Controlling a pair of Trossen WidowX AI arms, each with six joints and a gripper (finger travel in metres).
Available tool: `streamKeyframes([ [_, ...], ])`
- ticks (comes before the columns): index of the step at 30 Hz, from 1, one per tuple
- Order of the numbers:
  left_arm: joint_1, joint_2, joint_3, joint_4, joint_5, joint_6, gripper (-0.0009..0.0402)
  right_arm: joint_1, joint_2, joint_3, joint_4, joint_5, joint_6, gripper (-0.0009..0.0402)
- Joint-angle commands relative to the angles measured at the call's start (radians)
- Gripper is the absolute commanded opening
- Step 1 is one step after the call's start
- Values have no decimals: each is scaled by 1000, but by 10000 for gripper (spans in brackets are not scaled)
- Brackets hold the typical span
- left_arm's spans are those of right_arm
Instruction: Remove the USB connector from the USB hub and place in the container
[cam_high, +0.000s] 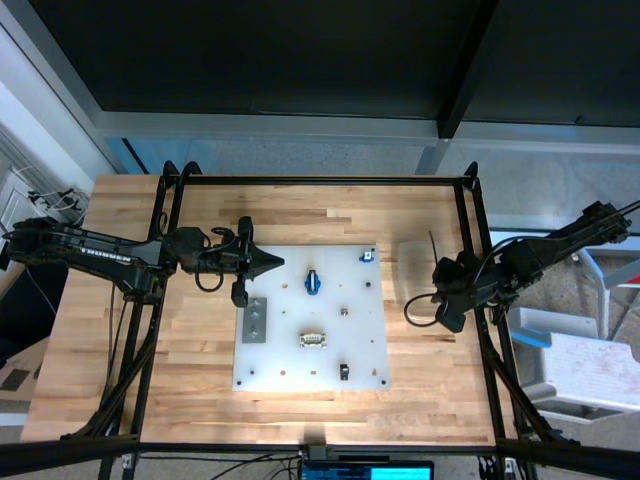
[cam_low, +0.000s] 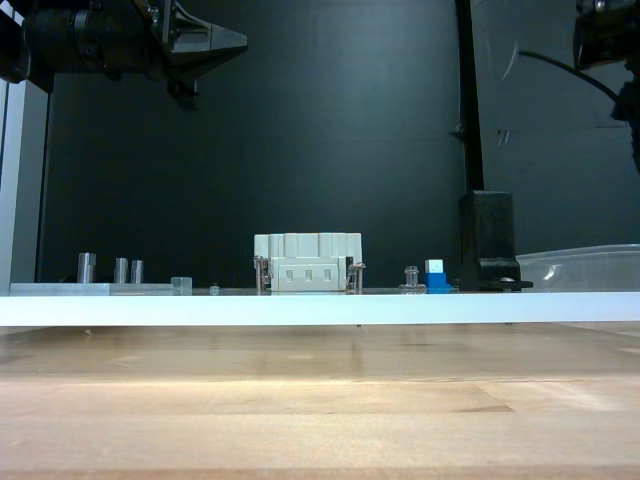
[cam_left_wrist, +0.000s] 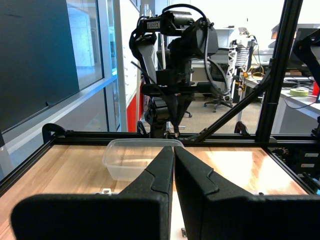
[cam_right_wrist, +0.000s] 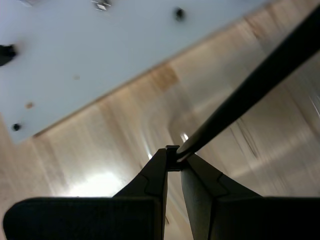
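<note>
Here, the right gripper (cam_right_wrist: 173, 161) hangs above the pale wooden surface (cam_high: 150, 330), just off the right edge of the flat white task board (cam_high: 365, 340). Its fingers are pinching the small dark plug end of the USB connector, a short thin black cable (cam_right_wrist: 250, 82) that juts stiffly away from the fingertips. The connector is held in the air, well apart from the USB hub, a tiny black square block (cam_high: 344, 372) standing near the board's near edge. The container, a clear plastic tub with rounded corners (cam_left_wrist: 131, 159), sits on the wood beside the board's right side, near the right gripper. From the left wrist view, that gripper points down over the tub's far rim. The left gripper (cam_left_wrist: 174, 150) hovers high over the board's left side with its fingers pressed together, holding nothing.
</note>
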Motion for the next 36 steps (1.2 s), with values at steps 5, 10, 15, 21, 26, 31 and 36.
streamKeyframes([
  [5, 0, 0, 0, 0, 0, 0, 1, -75, 0, -1, -54, -12, 122, 0],
  [10, 0, 0, 0, 0, 0, 0, 1, -139, 10, -9, -53, -48, 167, 0],
  [15, 0, 0, 0, 0, 0, 0, 1, -182, 29, -19, -48, -72, 199, 0],
  [21, 0, 0, 0, 0, 0, 0, 1, -182, 72, -19, -42, -74, 245, 0],
  [26, 0, 0, 0, 0, 0, 0, 1, -184, 93, -19, -27, -93, 262, 0],
  [31, 0, 0, 0, 0, 0, 0, 1, -186, 93, -19, -24, -100, 275, 0],
  [36, 0, 0, 0, 0, 0, 0, 1, -187, 93, -19, -24, -100, 280, 0],
])
